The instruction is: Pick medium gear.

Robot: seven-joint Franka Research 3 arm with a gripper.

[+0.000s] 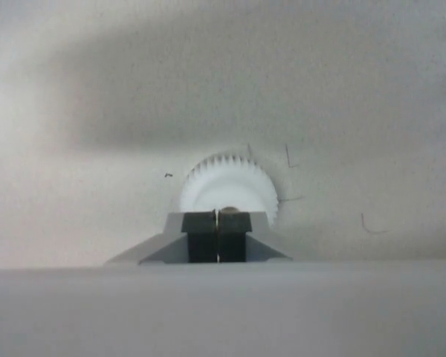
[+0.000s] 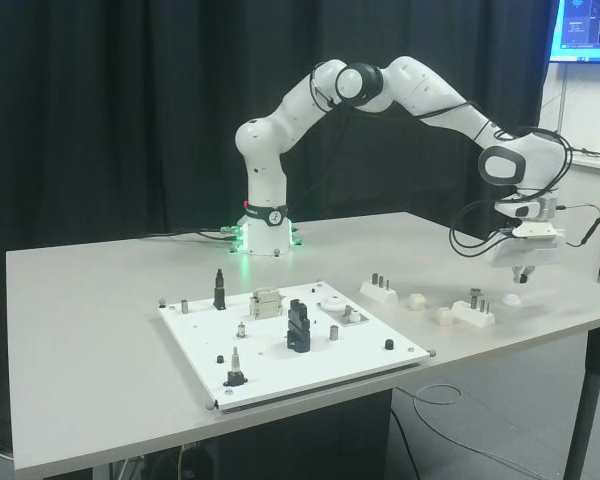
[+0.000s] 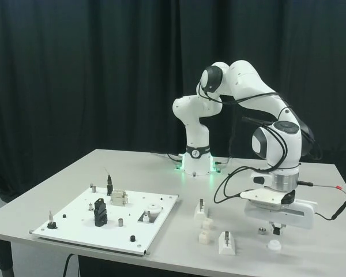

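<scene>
Near the tabletop's right edge: you see the white toothed plastic medium gear (image 1: pixel 229 184) lying flat on the grey table (image 2: pixel 90 300), apart from the other parts.
Gear in the room views: it shows as a small white disc (image 2: pixel 513 298) (image 3: pixel 273 245), just under the arm's hand.
Gripper: the two-fingered black-tipped gripper (image 1: pixel 218 236) (image 2: pixel 521 272) (image 3: pixel 275 228) hangs close above the gear; in the wrist view you find its black pads (image 1: pixel 201 236) pressed together with only a thin seam between, so it is clenched on nothing.
Contact: the fingertips overlap the gear's near rim in the wrist view, but you cannot tell whether they touch it.
Arm: the white Franka arm (image 2: pixel 420 95) reaches from its base at the table's far edge out and down towards the right edge.
Board: a white square assembly board (image 2: pixel 310 365) sits by the front edge, well apart from the gear, carrying small black and grey fixtures.
Holders: small white peg blocks (image 2: pixel 472 312) stand between the board and the gear.
</scene>
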